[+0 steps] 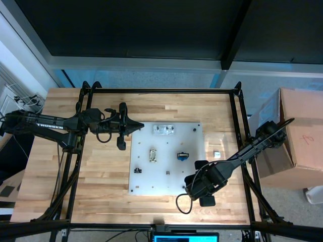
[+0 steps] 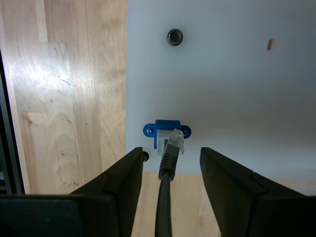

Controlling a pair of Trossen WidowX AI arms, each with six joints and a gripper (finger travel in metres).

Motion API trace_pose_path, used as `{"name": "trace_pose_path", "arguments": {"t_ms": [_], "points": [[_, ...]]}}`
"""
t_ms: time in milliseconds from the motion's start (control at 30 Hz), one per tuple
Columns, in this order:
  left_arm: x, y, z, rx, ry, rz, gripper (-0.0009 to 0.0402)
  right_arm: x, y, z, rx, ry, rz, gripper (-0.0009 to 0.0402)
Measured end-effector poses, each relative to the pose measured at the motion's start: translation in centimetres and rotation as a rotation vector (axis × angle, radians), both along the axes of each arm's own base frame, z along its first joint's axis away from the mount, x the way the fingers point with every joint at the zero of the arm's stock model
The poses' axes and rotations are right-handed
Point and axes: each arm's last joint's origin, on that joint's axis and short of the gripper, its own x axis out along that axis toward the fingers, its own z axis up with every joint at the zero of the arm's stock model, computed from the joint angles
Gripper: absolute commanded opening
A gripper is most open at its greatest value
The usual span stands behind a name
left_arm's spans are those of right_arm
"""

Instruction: Pick the RJ45 connector and install on the taskboard

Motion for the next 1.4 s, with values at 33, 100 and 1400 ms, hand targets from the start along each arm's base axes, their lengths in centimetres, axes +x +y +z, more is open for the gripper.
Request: {"name": "trace_pose_path", "arguments": {"t_ms": [33,100,1400], "points": [[0.0,0.0,0.0,0.000,-0.001,0.000,0.0000,0.0,0.0,0.1,0.001,-0.002,-0.003,0.0185],[0.0,0.0,0.0,0.000,-0.001,0.000,0.0000,0.1,0.0,0.2,0.001,-0.005,-0.013,0.0191],[0.0,0.0,0.0,0.000,-0.001,0.000,0.0000,3.5,-0.6,-0.2,-0.069,-0.087,0.288,0.0192]]}}
